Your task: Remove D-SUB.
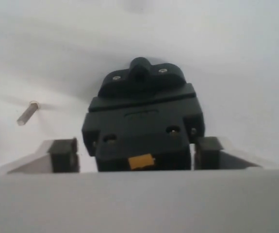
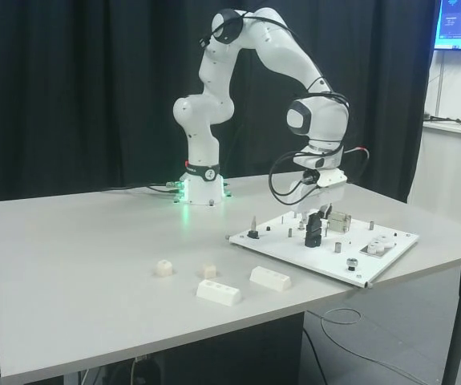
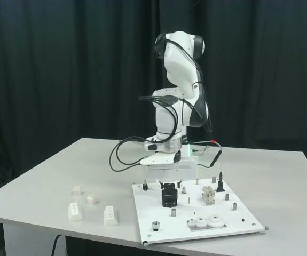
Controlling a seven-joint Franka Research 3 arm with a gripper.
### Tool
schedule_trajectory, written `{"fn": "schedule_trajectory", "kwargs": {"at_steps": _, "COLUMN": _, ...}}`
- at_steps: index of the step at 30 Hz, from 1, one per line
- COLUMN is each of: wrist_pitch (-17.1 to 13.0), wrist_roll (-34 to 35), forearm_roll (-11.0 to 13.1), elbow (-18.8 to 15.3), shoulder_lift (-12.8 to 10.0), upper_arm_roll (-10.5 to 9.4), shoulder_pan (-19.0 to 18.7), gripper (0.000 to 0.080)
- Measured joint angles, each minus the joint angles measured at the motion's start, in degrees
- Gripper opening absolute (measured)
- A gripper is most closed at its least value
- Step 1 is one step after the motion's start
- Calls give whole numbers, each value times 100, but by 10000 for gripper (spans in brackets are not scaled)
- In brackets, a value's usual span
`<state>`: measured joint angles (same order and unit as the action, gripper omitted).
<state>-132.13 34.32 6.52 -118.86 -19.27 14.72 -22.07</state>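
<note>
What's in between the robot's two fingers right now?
The black D-SUB plug stands between the fingers of the gripper, on the white board. The wrist view shows it best.

My base is bolted at the rear of the surface point(image 2: 70, 249). The task board point(image 3: 153, 205) lies on the surface in front of my base. The D-SUB point(image 3: 168, 195) stands upright on the board, directly below my wrist, between my fingers point(image 1: 64, 154), 1 to each side. A pin point(image 1: 27, 112) stands on the board near the D-SUB. 2 gears point(image 3: 209, 221) sit at the board's front edge. 4 blocks point(image 3: 92, 208) lie on the surface beside the board.
</note>
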Motion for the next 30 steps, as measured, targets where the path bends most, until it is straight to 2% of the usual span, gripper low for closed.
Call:
{"fn": "schedule_trajectory", "kwargs": {"at_steps": 3, "wrist_pitch": 0, "wrist_roll": 0, "forearm_roll": 0, "elbow": 0, "shoulder_lift": 1, "upper_arm_roll": 28, "shoulder_pan": 0, "gripper": 662}}
{"fn": "schedule_trajectory", "kwargs": {"at_steps": 4, "wrist_pitch": 0, "wrist_roll": -1, "forearm_roll": 1, "elbow": 0, "shoulder_lift": 3, "upper_arm_roll": 32, "shoulder_pan": 0, "gripper": 462}}
{"fn": "schedule_trajectory", "kwargs": {"at_steps": 8, "wrist_pitch": 0, "wrist_roll": -2, "forearm_roll": 1, "elbow": 0, "shoulder_lift": 10, "upper_arm_roll": 32, "shoulder_pan": 0, "gripper": 462}}
{"fn": "schedule_trajectory", "kwargs": {"at_steps": 9, "wrist_pitch": 0, "wrist_roll": -2, "forearm_roll": 4, "elbow": 0, "shoulder_lift": 12, "upper_arm_roll": 33, "shoulder_pan": 1, "gripper": 391}}
{"fn": "schedule_trajectory", "kwargs": {"at_steps": 21, "wrist_pitch": -16, "wrist_roll": 9, "forearm_roll": 6, "elbow": 25, "shoulder_lift": 68, "upper_arm_roll": 44, "shoulder_pan": 1, "gripper": 392}}
{"fn": "schedule_trajectory", "kwargs": {"at_steps": 30, "wrist_pitch": 49, "wrist_roll": 9, "forearm_roll": -5, "elbow": 53, "shoulder_lift": 232, "upper_arm_roll": 78, "shoulder_pan": 1, "gripper": 392}}
